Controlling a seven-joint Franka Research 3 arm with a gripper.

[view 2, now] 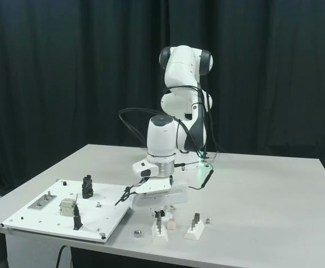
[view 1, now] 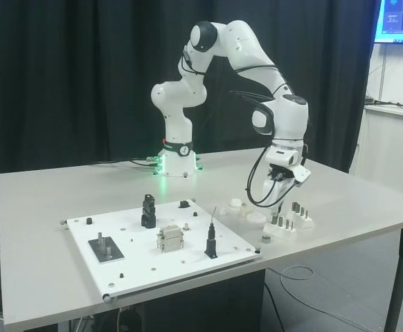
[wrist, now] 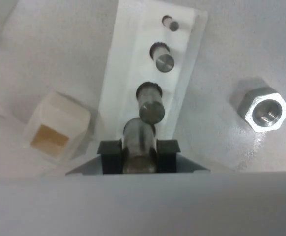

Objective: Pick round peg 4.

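A white peg holder [wrist: 128, 73] carries a row of round metal pegs that grow in width. The widest round peg [wrist: 140, 142] stands at the end of the row, next to the second widest peg [wrist: 151, 108]. My gripper [wrist: 140, 155] is shut on the widest peg, with one black finger [wrist: 111, 155] pressed against each side. The peg's lower end still meets the holder. In the room views the gripper [view 2: 160, 215] hangs straight down over the holder [view 2: 159, 233] near the table's front edge.
A metal hex nut [wrist: 263, 109] lies on the table beside the holder. A white cube [wrist: 57, 127] with a recess stands on the holder's other side. A second peg holder [view 2: 195, 231] is close by. The white assembly board [view 1: 156, 242] lies farther off.
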